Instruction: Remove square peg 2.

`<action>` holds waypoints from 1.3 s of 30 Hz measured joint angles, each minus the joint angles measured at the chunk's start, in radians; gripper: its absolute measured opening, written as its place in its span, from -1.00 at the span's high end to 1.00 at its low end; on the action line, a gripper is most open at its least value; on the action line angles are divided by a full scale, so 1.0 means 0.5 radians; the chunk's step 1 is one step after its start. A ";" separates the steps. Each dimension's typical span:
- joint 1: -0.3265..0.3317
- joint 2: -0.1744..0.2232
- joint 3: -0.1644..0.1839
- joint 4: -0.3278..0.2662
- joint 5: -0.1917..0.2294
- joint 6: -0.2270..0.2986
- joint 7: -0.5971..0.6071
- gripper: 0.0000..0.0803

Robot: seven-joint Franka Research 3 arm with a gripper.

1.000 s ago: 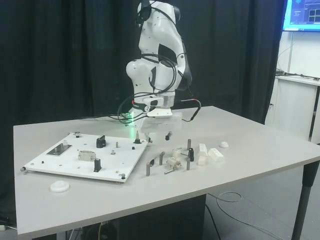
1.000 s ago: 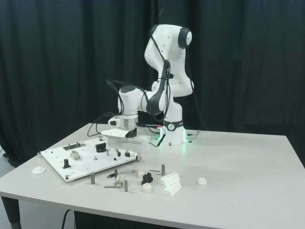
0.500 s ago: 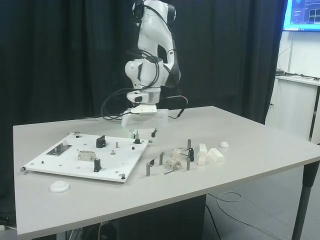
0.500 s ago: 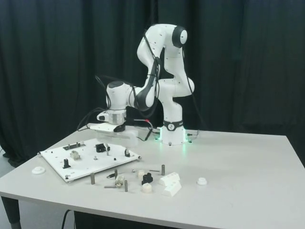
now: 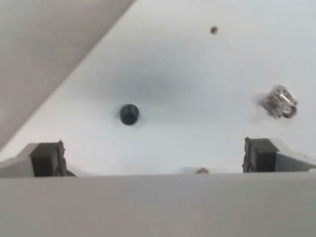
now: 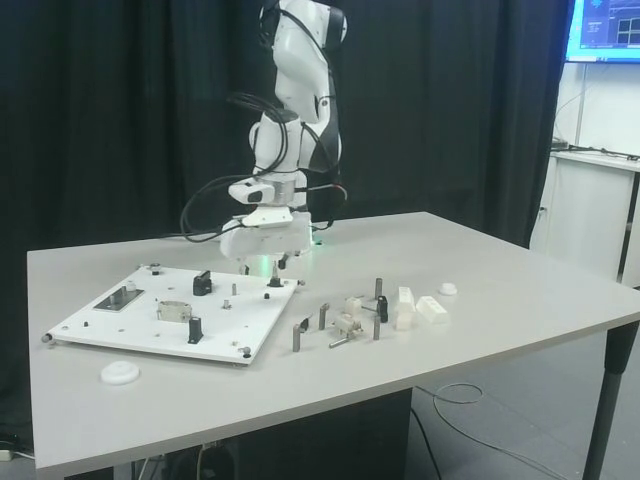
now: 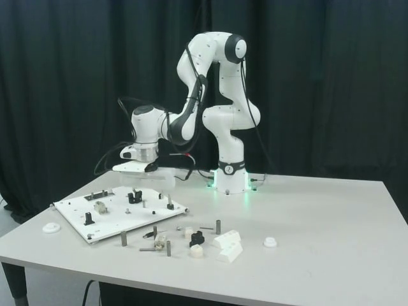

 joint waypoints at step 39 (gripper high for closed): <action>-0.148 -0.005 -0.098 -0.204 0.094 0.353 -1.507 -0.99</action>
